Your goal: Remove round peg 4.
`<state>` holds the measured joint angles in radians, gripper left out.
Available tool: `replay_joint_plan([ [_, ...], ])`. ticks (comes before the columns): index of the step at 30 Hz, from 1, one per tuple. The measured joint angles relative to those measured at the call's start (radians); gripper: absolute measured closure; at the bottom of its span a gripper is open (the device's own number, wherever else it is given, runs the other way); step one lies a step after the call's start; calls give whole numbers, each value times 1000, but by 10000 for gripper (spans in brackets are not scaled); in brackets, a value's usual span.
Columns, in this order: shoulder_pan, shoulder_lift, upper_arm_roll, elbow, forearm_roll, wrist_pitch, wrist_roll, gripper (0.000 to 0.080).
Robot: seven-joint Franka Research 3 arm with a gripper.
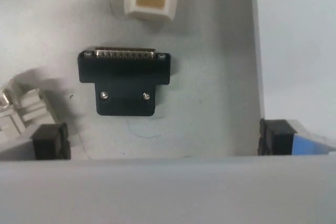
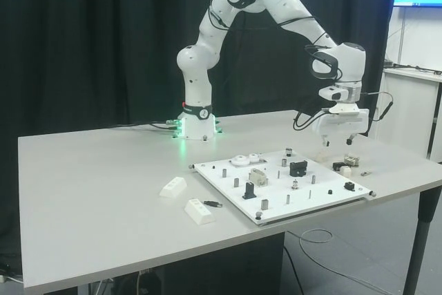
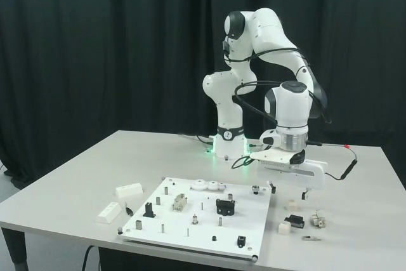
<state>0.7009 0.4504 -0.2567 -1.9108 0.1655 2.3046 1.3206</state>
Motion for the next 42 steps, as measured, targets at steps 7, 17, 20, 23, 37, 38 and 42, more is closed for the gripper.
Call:
replay_joint_plan([
  [7, 0, 0, -1, 2, -3, 0, 0, 3],
  [17, 0, 0, -3, 3, -15, 0, -3, 3],
  [20, 0, 0, -6, 3, -23, -3, -8, 3],
  [23, 0, -1, -12, 3, -31, -17, -22, 3],
  [37, -20, -31, -76, -10, -105, -142, -65, 3],
  [38, -26, -35, -81, -14, -110, -149, -71, 3],
  [42, -58, -56, -89, -37, -120, -156, -107, 3],
])
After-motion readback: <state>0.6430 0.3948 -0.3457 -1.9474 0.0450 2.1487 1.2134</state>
